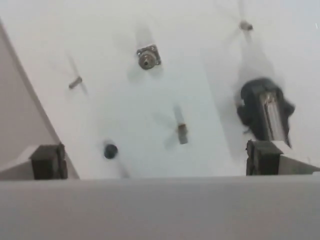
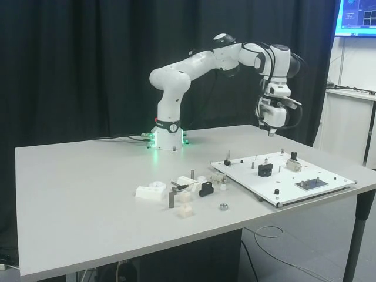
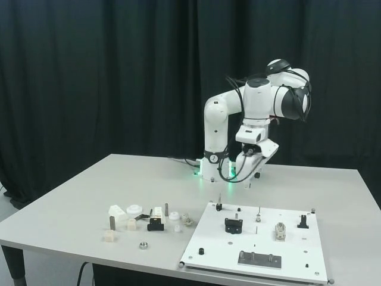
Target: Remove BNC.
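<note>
In the wrist view the BNC connector (image 1: 148, 56), a small metal socket on a square flange, stands on the white board (image 1: 210, 75). My gripper (image 1: 156, 159) is open, with nothing between its black fingertips (image 1: 49, 161). It hangs well above the board's back edge, apart from the connector. From the second room view the gripper (image 3: 253, 174) is high over the board (image 3: 309, 262), and the BNC connector (image 3: 280, 231) sits toward the board's right half. The first room view shows the gripper (image 2: 271, 130) above the board's (image 2: 329, 179) far side.
On the board are a black block (image 1: 265, 112) with a metal strip, thin metal pegs (image 1: 182, 132), and a small black knob (image 1: 110, 150). A grey plate (image 3: 259, 258) lies near the board's front. Several loose white and black parts (image 2: 176, 191) lie on the grey table.
</note>
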`<move>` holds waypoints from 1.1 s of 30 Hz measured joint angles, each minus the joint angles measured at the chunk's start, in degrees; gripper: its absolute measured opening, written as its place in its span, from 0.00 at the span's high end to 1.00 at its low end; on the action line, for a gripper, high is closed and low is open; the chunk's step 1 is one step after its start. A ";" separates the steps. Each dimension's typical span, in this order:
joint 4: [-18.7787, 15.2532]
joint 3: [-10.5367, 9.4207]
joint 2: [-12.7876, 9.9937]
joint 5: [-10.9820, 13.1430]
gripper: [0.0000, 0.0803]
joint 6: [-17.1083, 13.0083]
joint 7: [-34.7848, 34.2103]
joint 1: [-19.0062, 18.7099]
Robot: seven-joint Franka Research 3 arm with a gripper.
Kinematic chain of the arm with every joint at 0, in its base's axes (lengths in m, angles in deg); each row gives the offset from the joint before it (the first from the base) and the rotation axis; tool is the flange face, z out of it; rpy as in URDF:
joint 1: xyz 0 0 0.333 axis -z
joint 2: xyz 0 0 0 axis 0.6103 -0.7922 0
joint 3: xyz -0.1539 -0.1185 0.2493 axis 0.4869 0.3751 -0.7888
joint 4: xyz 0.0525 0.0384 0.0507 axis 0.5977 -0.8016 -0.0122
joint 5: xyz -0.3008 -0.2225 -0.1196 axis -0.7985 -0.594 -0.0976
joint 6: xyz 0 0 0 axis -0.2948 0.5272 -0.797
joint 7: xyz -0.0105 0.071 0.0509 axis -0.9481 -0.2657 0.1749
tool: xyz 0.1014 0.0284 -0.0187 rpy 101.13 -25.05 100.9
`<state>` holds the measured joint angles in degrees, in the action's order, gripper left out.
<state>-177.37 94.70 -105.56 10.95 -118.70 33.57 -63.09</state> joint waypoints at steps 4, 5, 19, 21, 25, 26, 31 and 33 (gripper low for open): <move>-0.19 0.00 0.00 0.31 0.00 -0.03 -11.66 0.00; -0.21 0.00 0.00 0.41 0.00 -0.04 -14.52 0.00; -0.59 -0.50 -0.15 2.19 0.00 -3.03 -54.82 -0.10; -0.59 -0.72 -0.15 2.26 0.00 -3.65 -61.51 -0.22; -0.59 -1.17 -0.15 2.78 0.00 -4.21 -73.02 -0.41; -0.59 -1.26 -0.15 3.01 0.00 -4.22 -76.48 -0.42; -0.66 -1.76 -0.15 4.26 0.00 -4.21 -93.57 -0.42; -0.72 -1.91 -0.15 4.71 0.00 -4.21 -99.37 -0.42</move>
<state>-178.09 92.79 -105.71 15.66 -122.91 -65.80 -63.51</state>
